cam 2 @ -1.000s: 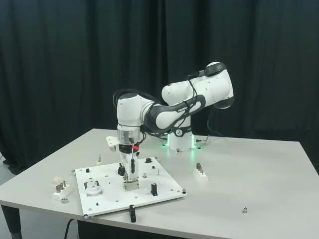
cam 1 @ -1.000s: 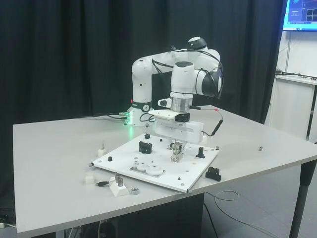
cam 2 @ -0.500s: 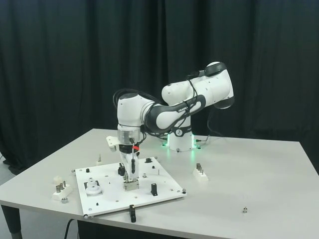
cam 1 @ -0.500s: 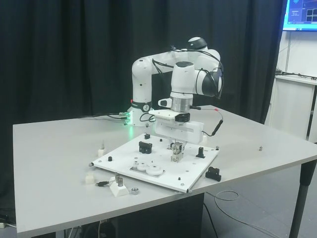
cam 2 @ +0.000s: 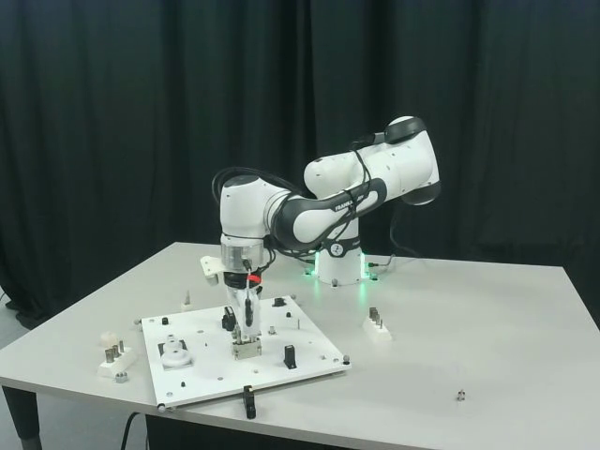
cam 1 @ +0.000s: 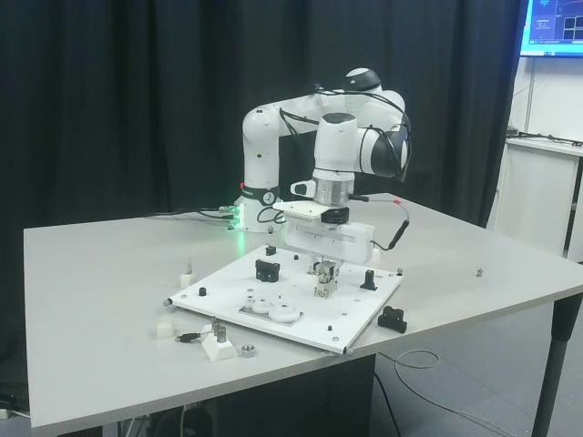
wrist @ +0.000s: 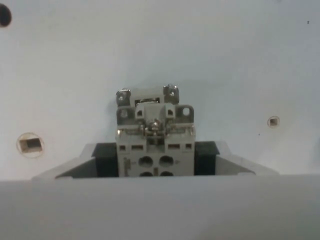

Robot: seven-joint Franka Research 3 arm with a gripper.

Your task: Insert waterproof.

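On the grey counter (cam 1: 100, 273), a white board (cam 1: 364, 305) carrying small fixtures, with the white arm (cam 2: 319, 211) bent over it and pointing straight down. Directly beneath the tool (cam 1: 322, 270), a metal waterproof connector (wrist: 155, 135) seated upright near the middle of the board, its screwed flange and round pin holes plain in the wrist view. To either side of the connector in that view, a black pad (wrist: 206, 157) pressed against its flank, so evidently clamped on the connector with no gap visible. Elsewhere on the board: a black block (cam 1: 267, 269) beside the connector, a black bracket (cam 1: 368, 279) toward the far edge, two white round pieces (cam 1: 273, 310) resting on a grey plate near the front, several small black pegs. Off the board, on the counter: a white holder (cam 1: 219, 344) with metal pins standing in it, a small white cube (cam 1: 165, 328), a metal nut (cam 1: 247, 350), a black clip (cam 1: 393, 318) by the board's corner, another white holder (cam 2: 377, 328) with upright pins near the arm's base. Green light at the base (cam 2: 337, 267).
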